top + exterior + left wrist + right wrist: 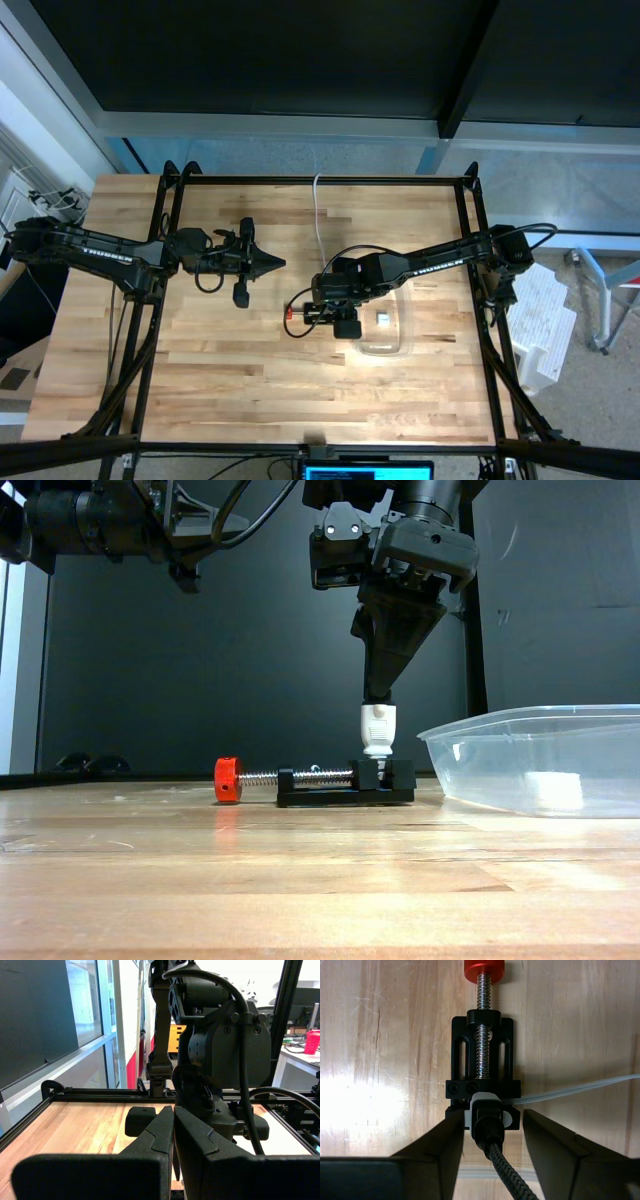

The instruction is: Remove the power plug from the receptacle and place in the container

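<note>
The plug stands upright in the receptacle, which sits in the clamp on the table, and its black cord rises between my fingers. My right gripper hangs straight over it with the jaws wide, one finger on each side of the pale head and a gap on both, touching nothing that I can see. From the low view my tips look level with the top of the head and no lower, so I judge I should come down a little more before closing, to take the head itself and not the cord. The plug looks slightly nearer one finger, so I would centre it first, or the closing jaw may push it sideways in the socket. Then I would squeeze firmly and pull straight up along the plug's own axis, because a slanted pull could bind it or drag the clamp along by the knob end. The white cable runs off to one side and I want it left alone. The container lies just beside the clamp with a small white cube in it, so the carry is short, but I must lift high enough to clear its rim. My left gripper is parked well apart over the table, fingers pressed together.
</note>
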`<state>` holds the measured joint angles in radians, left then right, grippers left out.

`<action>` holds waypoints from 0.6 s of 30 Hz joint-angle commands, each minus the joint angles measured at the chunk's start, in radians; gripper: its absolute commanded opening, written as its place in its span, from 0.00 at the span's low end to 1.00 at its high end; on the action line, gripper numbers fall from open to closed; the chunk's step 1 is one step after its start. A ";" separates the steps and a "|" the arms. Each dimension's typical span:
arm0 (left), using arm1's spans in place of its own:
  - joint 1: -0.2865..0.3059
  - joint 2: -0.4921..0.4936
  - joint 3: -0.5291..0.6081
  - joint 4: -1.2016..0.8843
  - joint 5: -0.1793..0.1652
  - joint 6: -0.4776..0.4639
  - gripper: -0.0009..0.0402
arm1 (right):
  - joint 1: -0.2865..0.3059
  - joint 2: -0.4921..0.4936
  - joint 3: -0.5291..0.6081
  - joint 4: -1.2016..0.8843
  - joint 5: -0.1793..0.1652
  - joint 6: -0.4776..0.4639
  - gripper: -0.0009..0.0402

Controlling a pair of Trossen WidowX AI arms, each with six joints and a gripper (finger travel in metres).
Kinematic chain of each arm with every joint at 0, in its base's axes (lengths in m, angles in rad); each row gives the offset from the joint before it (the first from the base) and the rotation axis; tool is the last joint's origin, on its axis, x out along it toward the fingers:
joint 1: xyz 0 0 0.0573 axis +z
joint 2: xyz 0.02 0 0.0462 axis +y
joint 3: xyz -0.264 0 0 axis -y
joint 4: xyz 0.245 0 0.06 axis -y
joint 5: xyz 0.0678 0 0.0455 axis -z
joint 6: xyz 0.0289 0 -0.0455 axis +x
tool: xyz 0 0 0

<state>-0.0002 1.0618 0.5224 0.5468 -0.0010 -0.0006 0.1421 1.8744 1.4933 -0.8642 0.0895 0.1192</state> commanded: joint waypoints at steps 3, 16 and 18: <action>0.000 0.000 0.000 0.000 0.000 0.000 0.02 | 0.000 -0.001 0.000 -0.002 0.001 0.004 0.25; 0.000 0.000 0.000 0.000 0.000 0.000 0.02 | -0.001 -0.001 0.000 -0.004 0.001 0.004 0.04; 0.000 0.000 0.000 0.000 0.000 0.000 0.02 | -0.002 -0.001 0.000 -0.005 0.001 0.004 0.03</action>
<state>-0.0002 1.0618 0.5228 0.5472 -0.0010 -0.0006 0.1410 1.8744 1.4929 -0.8669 0.0879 0.1226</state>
